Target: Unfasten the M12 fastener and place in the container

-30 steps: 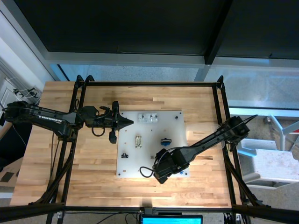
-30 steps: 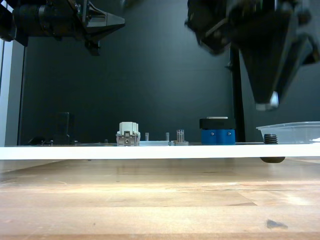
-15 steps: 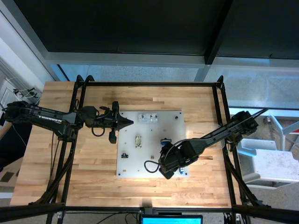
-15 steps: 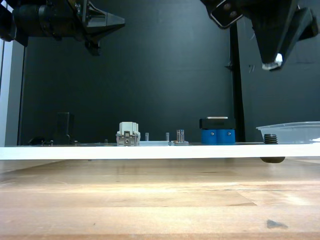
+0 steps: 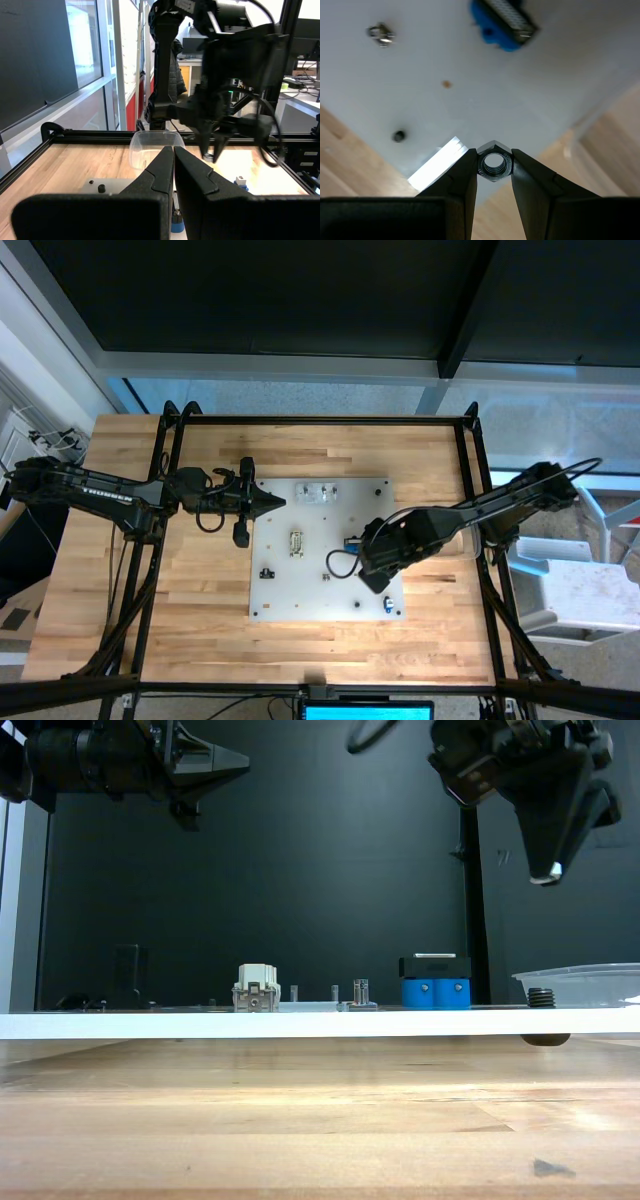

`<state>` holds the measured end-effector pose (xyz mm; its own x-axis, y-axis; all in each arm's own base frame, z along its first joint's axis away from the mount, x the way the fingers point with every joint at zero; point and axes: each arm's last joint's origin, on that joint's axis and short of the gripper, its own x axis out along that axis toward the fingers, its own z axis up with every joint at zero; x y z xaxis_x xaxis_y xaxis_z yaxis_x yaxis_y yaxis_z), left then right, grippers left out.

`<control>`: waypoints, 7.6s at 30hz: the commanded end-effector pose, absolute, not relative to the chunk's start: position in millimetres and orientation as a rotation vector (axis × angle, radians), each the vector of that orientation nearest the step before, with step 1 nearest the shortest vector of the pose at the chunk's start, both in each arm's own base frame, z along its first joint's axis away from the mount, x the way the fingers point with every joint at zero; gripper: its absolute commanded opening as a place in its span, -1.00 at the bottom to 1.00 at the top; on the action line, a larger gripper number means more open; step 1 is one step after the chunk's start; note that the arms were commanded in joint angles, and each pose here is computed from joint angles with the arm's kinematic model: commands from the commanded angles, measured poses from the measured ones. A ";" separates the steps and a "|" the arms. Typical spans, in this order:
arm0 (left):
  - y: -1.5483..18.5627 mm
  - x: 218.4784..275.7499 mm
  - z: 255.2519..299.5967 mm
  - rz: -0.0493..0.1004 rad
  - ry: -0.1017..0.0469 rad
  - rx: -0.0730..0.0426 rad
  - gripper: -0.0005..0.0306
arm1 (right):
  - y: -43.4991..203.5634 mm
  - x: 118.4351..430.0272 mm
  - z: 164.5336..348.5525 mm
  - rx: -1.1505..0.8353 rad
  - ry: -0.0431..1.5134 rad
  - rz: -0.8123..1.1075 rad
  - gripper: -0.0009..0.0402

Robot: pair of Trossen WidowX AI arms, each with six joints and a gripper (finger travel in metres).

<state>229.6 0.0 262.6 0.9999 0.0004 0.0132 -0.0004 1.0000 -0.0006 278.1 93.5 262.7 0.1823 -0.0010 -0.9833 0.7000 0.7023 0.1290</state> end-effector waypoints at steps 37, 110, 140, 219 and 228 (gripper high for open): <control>0.0 229.6 262.6 0.000 -0.014 0.000 -0.96 | 22.6 161.7 213.3 0.618 1.347 -0.610 -0.75; 0.1 229.6 262.6 0.001 -0.014 0.000 -0.96 | 23.1 167.1 213.8 0.590 1.303 -0.564 0.33; 0.0 229.6 262.6 0.000 -0.014 0.000 -0.96 | 23.4 168.7 214.1 0.596 1.289 -0.557 0.33; 0.1 229.6 262.6 0.001 -0.014 0.000 -0.96 | 23.9 172.6 214.9 0.609 1.251 -0.538 0.33; 0.0 229.6 262.6 0.000 -0.014 0.000 -0.96 | 23.9 172.8 214.9 0.610 1.250 -0.538 0.33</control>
<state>229.6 0.0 262.6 0.9999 0.0004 0.0135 -0.0004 1.0000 -0.0002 172.8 23.9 214.9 0.2336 -0.0438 -0.9713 0.6750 0.7264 0.1296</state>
